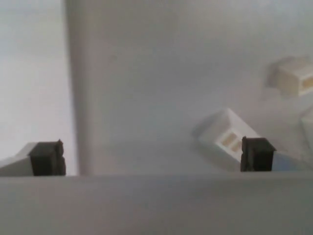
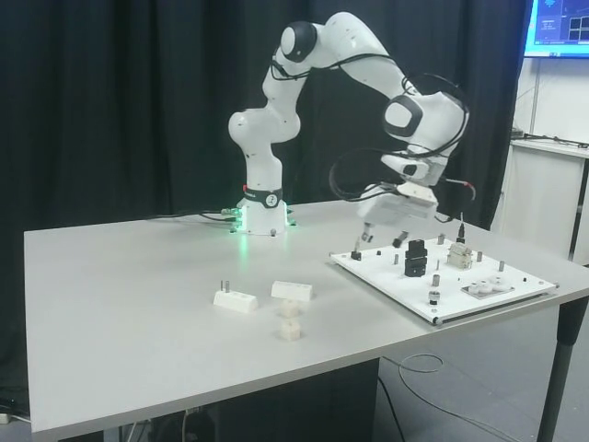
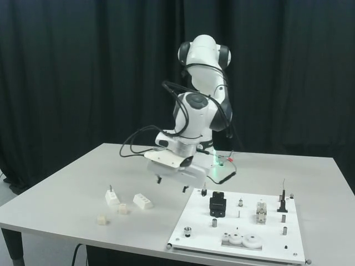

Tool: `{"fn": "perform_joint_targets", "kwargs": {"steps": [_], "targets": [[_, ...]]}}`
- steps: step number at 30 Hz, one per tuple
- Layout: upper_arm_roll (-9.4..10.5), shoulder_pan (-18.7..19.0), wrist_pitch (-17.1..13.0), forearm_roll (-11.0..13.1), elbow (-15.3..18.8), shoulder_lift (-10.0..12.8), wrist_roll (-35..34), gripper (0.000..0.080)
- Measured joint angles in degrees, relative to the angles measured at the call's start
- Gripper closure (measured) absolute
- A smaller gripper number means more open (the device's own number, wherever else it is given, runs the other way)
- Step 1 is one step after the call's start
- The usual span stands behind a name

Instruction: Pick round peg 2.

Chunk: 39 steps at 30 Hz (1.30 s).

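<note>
Approach step, nothing grasped yet; tool (image 2: 380, 242) hangs in the air over the table (image 2: 120, 276), above the corner of the white board (image 3: 199, 221) nearest the arm's base, tilted rather than plumb; its two black fingertips (image 1: 47, 158) stand well apart in the wrist view with only bare surface between them, so it is open and empty; round peg 2 cannot be singled out for sure: several short dark pegs stand upright on the board, one near the corner under the tool (image 3: 204, 192), one near the board's middle (image 3: 214, 223), one toward the front edge (image 3: 187, 231); judgement only, the corner peg is the closest candidate, but which is "peg 2" cannot be told; black block (image 3: 217, 204) sits on the board just beside that corner peg; white gears (image 3: 244, 240) lie at the board's front edge; off the board, toward the table's middle, small white blocks (image 3: 142, 201) lie loose, two of them showing in the wrist view (image 1: 227, 137), well apart from the board; next move calls for squaring the tool over the chosen peg, dropping straight so the fingertips straddle it, clear of the black block, then closing.
</note>
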<state>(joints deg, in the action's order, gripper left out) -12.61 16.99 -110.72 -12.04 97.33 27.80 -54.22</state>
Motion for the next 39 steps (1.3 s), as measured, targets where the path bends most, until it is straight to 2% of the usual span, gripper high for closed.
{"fn": "perform_joint_targets", "kwargs": {"steps": [7, 10, 13, 25, 31, 39], "targets": [[5.58, -7.9, 0.0, -2.9, 3.6, -2.2, 2.1, 0.0003], [6.76, -10.4, -0.5, -3.1, 5.2, -3.0, 3.2, 0.0003], [6.98, -12.0, -1.6, -3.2, 6.9, -3.7, 4.7, 0.0003], [5.59, -16.1, -8.7, -3.5, 14.5, -6.0, 9.6, 0.0003], [3.37, -17.0, -13.2, -3.5, 18.4, -6.9, 13.0, 0.0003], [-0.65, -17.3, -18.9, -3.5, 22.6, -8.1, 18.9, 0.0003]]}}
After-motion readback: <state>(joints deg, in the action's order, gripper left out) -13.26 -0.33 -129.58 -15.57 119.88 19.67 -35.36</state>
